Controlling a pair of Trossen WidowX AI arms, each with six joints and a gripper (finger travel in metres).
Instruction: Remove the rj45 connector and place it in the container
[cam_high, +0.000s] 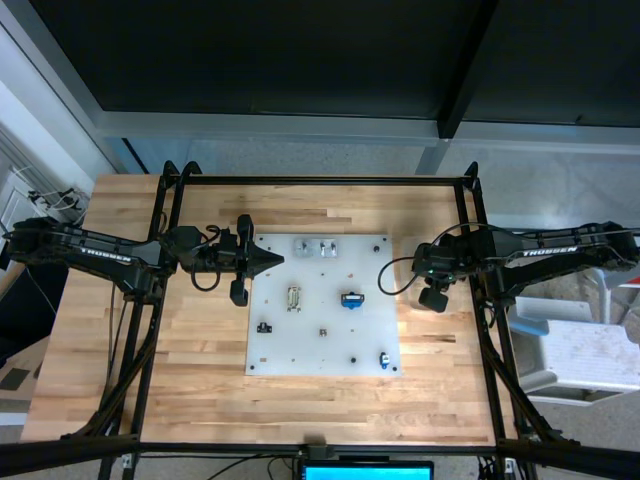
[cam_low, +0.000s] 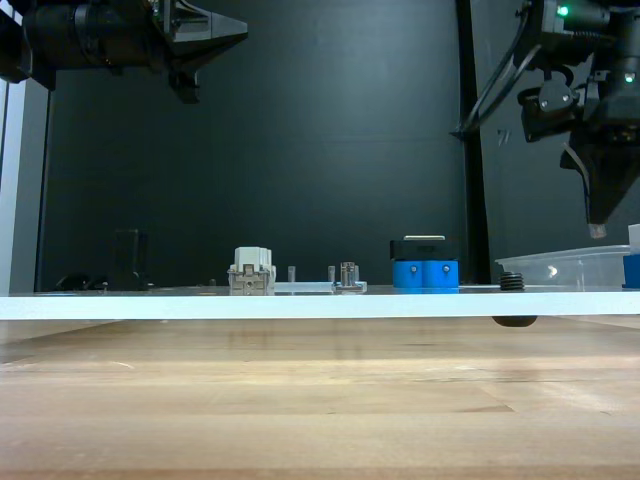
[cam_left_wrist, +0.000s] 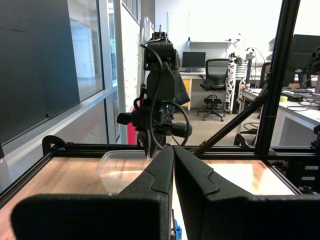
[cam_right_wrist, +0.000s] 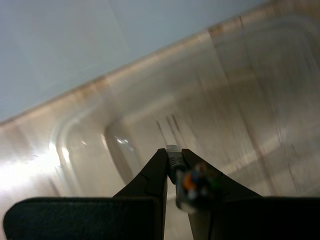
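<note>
In the high view, the left tool (cam_high: 270, 260) hung over the left edge of the one white board (cam_high: 300, 350). The right tool (cam_high: 437, 298) pointed down over the desk (cam_high: 150, 330), just beside the board's right edge. I counted two arms and about seven small parts on the board, though some were too small to be sure.

In the low view, the right tool (cam_low: 597, 225) stood just above the single container (cam_low: 560, 268), not touching it. The left tool (cam_low: 235, 35) was high and well apart.

In the left wrist view, the left tool (cam_left_wrist: 173, 155) had its fingers pressed together with nothing between them.

In the right wrist view, the right tool (cam_right_wrist: 173, 152) was pinching the one rj45 connector (cam_right_wrist: 195, 182) directly over the container (cam_right_wrist: 80, 135). To my judgement, the removal was done. What was left was to let the connector go into the container.
</note>
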